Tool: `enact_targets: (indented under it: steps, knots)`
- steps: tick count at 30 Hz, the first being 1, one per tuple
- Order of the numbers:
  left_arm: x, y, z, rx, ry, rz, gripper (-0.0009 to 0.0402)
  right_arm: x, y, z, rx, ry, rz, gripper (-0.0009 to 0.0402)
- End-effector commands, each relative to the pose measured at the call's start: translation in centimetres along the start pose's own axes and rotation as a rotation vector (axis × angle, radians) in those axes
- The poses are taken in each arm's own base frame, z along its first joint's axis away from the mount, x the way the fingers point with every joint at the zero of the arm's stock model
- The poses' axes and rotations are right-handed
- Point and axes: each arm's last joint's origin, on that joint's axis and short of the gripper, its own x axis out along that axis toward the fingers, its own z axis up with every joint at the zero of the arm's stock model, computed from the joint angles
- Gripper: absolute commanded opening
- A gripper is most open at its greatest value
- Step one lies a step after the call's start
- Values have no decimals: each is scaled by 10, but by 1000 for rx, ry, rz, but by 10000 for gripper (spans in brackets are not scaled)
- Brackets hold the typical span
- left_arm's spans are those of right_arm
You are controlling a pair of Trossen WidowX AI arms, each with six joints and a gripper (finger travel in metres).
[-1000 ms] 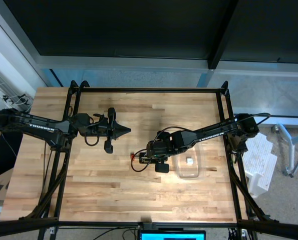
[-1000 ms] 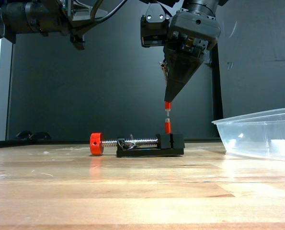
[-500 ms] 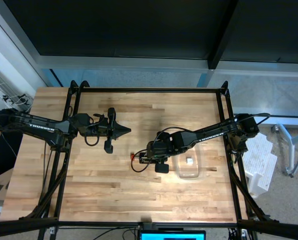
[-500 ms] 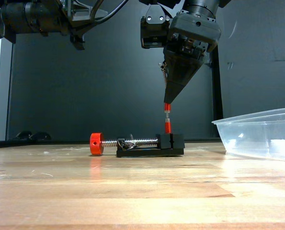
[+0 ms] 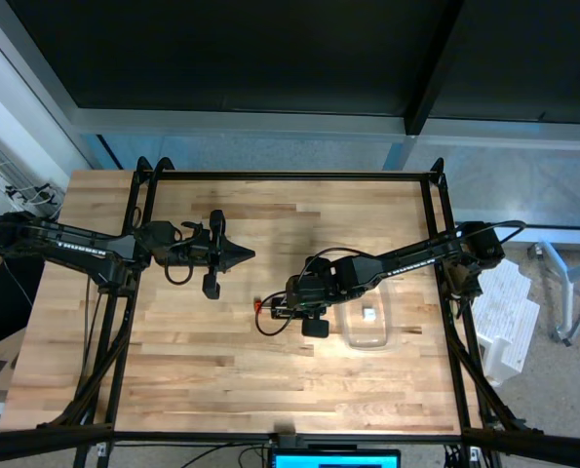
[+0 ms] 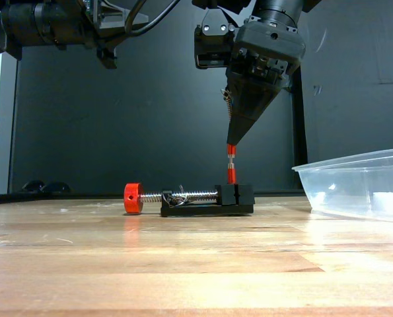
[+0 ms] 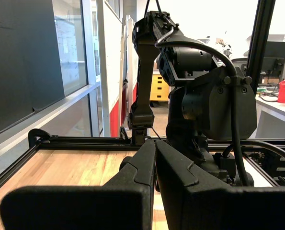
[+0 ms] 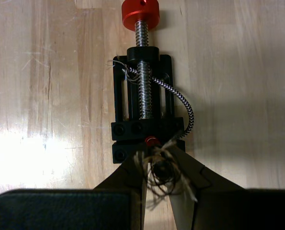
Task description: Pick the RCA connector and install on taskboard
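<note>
Two pincers showed: your right pincer (image 6: 231, 140) gripped the RCA connector (image 6: 230, 169) upright on the taskboard (image 6: 206, 205), mid-way across the surface (image 5: 202, 380); your left pincer (image 5: 251, 255) hung closed nearer the left edge.

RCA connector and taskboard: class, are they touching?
Touching. Low view: the RCA connector stands on the taskboard, no gap. The right gripper pinches its top; the left gripper hangs over the table's left.

Left hand (image 7: 155, 143), fingers together
</note>
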Motion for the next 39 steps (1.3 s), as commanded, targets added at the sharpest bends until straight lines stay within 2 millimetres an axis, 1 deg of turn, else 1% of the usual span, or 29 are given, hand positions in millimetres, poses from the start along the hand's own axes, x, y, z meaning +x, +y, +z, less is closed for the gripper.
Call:
enact_targets:
  steps: [1, 25, 34, 39]
  knots:
    - [0, 0, 0, 0, 0, 0, 0, 2, 0, -1, 2, -5, 1, 0]
    - [0, 0, 0, 0, 0, 0, 0, 14, -1, -8, 5, -12, -1, 0]
    - [0, 0, 0, 0, 0, 0, 0, 21, -2, -13, 9, -17, 0, 0]
    - [0, 0, 0, 0, 0, 0, 0, 22, -2, -14, 9, -16, 0, 0]
